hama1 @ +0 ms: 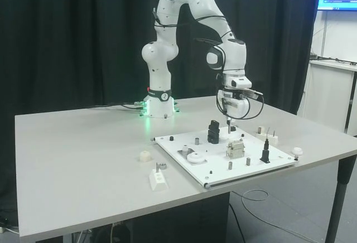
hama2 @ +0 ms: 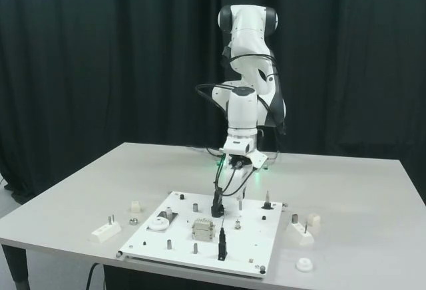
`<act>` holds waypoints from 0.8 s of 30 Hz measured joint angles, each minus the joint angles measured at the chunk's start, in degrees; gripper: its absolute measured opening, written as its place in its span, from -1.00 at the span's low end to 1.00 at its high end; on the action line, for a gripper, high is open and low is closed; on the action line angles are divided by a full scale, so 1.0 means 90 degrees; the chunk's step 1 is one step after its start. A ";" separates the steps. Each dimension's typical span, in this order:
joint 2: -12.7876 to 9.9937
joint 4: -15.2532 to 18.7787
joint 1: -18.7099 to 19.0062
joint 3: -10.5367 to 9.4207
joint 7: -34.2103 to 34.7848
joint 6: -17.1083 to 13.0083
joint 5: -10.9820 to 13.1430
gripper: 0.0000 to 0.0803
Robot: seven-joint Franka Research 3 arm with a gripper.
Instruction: Place square peg 2.
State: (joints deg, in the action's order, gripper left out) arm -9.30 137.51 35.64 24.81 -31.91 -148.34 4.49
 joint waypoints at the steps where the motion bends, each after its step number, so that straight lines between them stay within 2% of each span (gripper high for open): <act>1: 0.0005 -0.0009 -0.0004 0.0013 0.0013 0.0013 0.0000 -0.85; 12: 0.0039 -0.0153 -0.0021 0.0171 0.0021 0.0260 -0.0055 -0.85; 24: 0.0187 -0.0238 -0.0022 0.0225 0.0021 0.0572 -0.0134 -0.85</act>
State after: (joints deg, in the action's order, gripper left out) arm -7.61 135.37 35.45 26.84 -31.72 -143.19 3.29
